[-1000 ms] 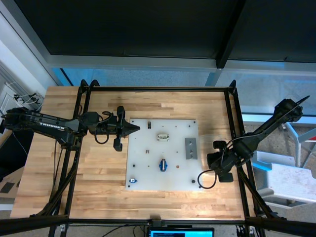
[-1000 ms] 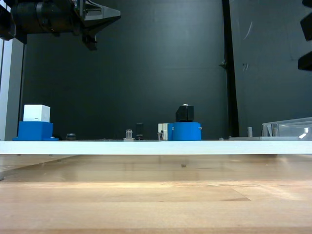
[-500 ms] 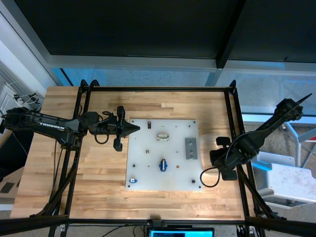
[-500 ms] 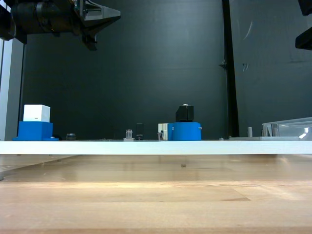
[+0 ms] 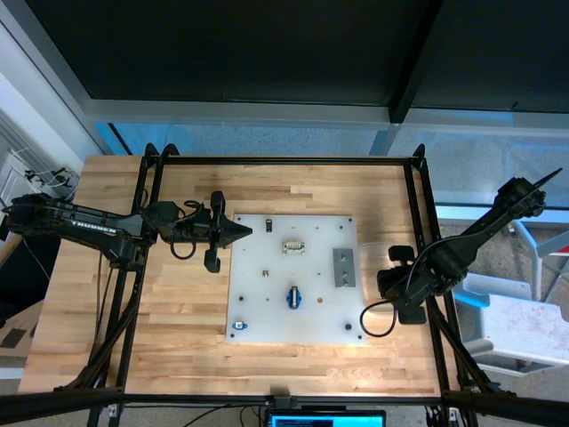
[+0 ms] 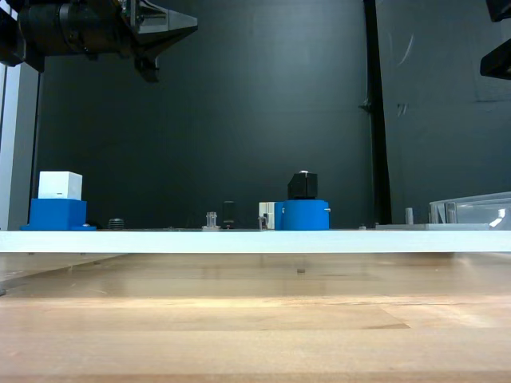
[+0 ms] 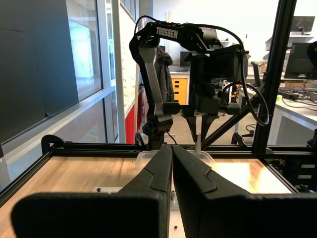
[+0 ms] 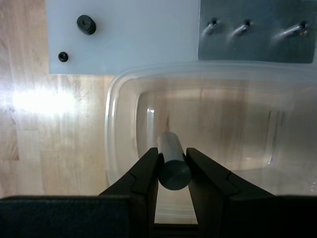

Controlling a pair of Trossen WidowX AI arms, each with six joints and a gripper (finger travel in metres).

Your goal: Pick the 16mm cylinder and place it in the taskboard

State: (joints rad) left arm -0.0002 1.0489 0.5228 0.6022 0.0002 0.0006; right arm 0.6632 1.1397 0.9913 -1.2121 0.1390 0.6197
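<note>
My right gripper [image 8: 172, 152] is shut on the 16mm cylinder [image 8: 173, 171], a short grey metal rod, and holds it above a clear plastic tray [image 8: 114, 124]. The taskboard [image 8: 138, 34], a white square plate, lies just beyond the tray with its grey metal block [image 8: 257, 39]. In the high view the right gripper [image 5: 391, 298] hangs off the taskboard's [image 5: 267, 302] right edge. My left gripper [image 5: 240, 229] is shut, holds nothing, and hovers at the board's left edge, well above the table [image 6: 180, 24].
On the board stand a grey block [image 5: 344, 267], a blue fitting [image 5: 292, 297], a beige connector [image 5: 292, 246] and a small blue-and-white part [image 5: 237, 326]. A black frame [image 5: 418, 222] rings the wooden table [image 5: 178, 329].
The right gripper has risen and shifted slightly to the right, away from the board, with the cylinder in it. The left arm has not moved.
</note>
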